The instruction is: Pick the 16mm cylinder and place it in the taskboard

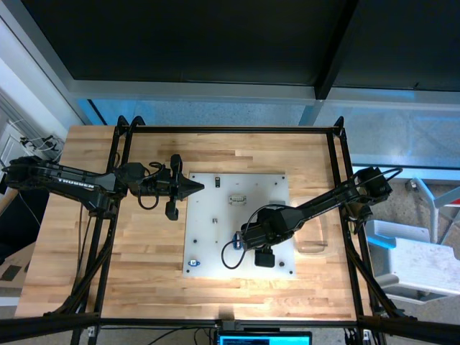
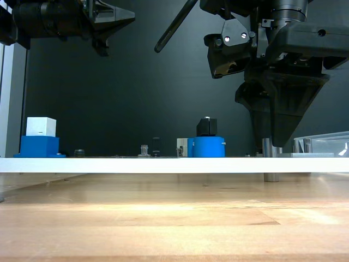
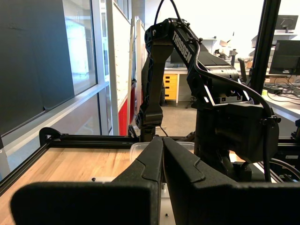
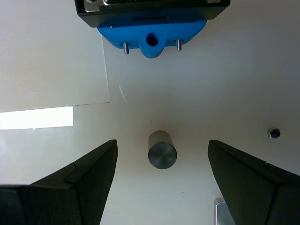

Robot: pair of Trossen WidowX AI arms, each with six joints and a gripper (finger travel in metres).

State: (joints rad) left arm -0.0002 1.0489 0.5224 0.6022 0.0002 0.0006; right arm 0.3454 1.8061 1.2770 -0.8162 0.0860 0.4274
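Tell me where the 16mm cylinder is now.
The right wrist view shows the 16mm cylinder upright on the taskboard, between the open right gripper's fingers, untouched, on the board's right half; the shut left gripper hangs above its left edge.

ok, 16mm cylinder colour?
Grey metal 16mm cylinder, best in right wrist view; right gripper open above it over taskboard; left gripper shut, raised at left.

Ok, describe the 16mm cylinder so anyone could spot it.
Over the white taskboard, the left gripper is shut at the left edge; the right gripper hangs open above the near right part. Under it stands the 16mm cylinder: plain grey metal, unlike the blue knob.
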